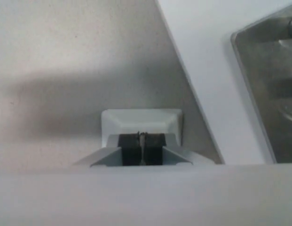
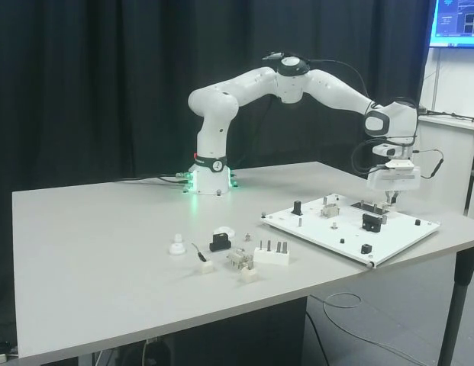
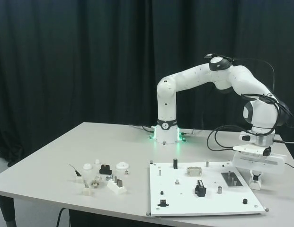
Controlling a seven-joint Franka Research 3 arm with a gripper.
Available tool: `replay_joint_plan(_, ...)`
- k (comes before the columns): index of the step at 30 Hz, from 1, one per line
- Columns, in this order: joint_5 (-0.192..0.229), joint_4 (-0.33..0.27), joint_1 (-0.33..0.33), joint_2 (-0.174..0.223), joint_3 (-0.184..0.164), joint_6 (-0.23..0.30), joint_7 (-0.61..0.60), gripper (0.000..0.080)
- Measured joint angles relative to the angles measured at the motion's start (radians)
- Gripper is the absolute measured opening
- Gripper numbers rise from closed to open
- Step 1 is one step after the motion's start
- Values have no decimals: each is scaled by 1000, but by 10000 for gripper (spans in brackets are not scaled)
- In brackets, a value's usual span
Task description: Pick round peg 1.
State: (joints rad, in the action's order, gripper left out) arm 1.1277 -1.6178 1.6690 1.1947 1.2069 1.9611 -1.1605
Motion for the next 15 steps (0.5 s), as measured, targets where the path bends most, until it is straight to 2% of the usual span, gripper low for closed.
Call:
replay_joint_plan(5, 0, 1, 3, -7, 17, -16, 0, 19)
replay_joint_plan(15, 0, 9, 15, -18, 67, -81, 0, 19)
